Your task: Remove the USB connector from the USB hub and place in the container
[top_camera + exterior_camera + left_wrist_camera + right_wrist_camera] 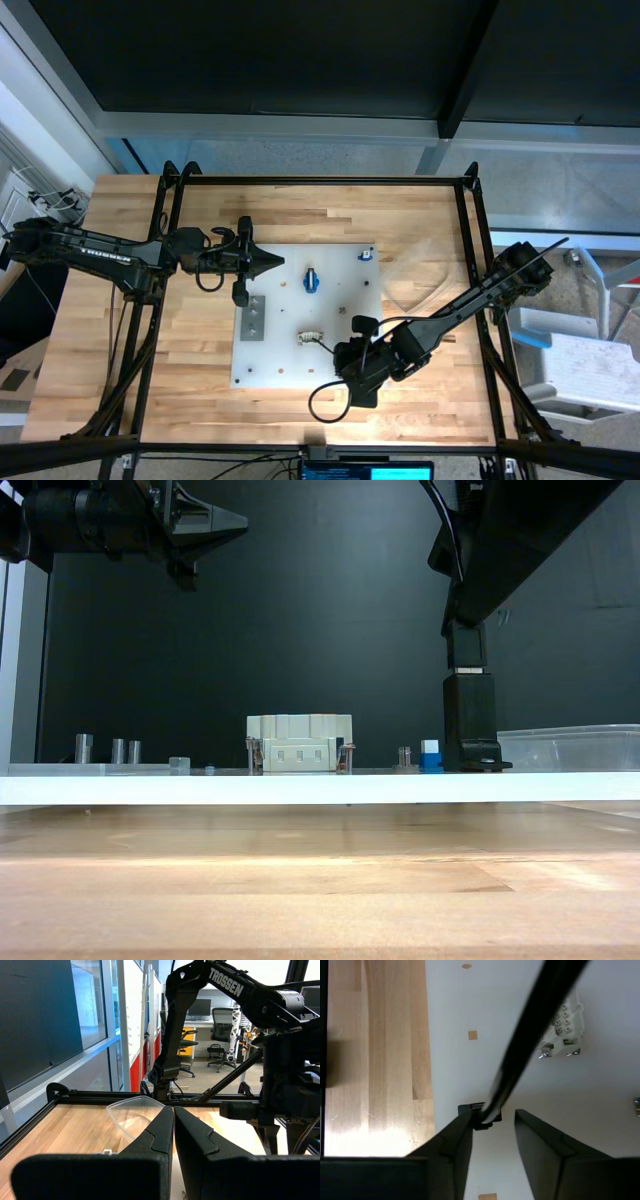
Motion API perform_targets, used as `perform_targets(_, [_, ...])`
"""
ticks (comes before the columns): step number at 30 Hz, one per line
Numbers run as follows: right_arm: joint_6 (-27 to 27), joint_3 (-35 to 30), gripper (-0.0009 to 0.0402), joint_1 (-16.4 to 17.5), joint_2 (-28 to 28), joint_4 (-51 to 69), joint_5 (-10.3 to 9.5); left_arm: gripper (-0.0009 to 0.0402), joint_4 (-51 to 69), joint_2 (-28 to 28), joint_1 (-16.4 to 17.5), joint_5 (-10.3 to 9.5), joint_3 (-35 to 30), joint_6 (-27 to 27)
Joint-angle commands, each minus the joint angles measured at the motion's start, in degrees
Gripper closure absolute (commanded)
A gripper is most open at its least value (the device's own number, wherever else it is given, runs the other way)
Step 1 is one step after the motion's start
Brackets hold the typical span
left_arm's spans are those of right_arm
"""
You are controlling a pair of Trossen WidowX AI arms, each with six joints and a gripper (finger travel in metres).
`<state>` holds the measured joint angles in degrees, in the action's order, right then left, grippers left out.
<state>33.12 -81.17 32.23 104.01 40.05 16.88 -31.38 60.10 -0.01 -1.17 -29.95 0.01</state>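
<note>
On the white square board [290,330], the right gripper [491,1115] stands released astride the small black USB connector [485,1119], apparently seated in the tiny black USB hub [469,1108]. We judge that an off-centre closure could pinch the thin cable [536,1020] (it crosses the jaws) and slip. The clear plastic container [420,275] lies beyond the board's right edge with nothing between, and the left gripper [283,262], clenched empty, hovers above the far-left corner.

pale striped wooden tabletop [150,340] | flat white square board [290,370] (small tan squares [472,1035] dotted across it) | bright blue clip [311,279] | clear plastic tub [131,1112], faint pale edges | black USB connector [527,1035] on thin black cable | matte black left gripper [280,262] above board's left edge | matte black right gripper [492,1114] above board's near edge
</note>
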Motion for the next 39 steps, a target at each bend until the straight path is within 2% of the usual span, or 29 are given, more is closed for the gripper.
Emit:
perform_targets(1, [-0.07, 0.02, 0.0331, 0.00, 0.52, -0.68, 0.02, 0.0392, 0.00, 0.00, 0.00, 0.02, 0.00, 0.02])
perform_targets(7, [-0.11, 0.02, 0.0396, 0.00, 0.72, -1.92, 0.02, 0.0392, 0.00, 0.00, 0.02, 0.02, 0.00, 0.02])
perform_targets(21, [-1.53, -0.13, 0.0393, 0.00, 0.72, -1.68, -0.59, 0.0392, 0.00, 0.00, 0.00, 0.02, 0.00, 0.02])
perform_targets(24, [-2.23, -0.90, 0.0393, -0.02, 0.72, -1.51, -1.66, 0.0392, 0.00, 0.00, 0.00, 0.02, 0.00, 0.02])
perform_targets(39, [-2.49, -3.72, 0.0393, -0.26, 1.86, 3.04, -1.99, 0.0392, 0.02, 0.02, 0.00, 0.02, 0.00, 0.02])
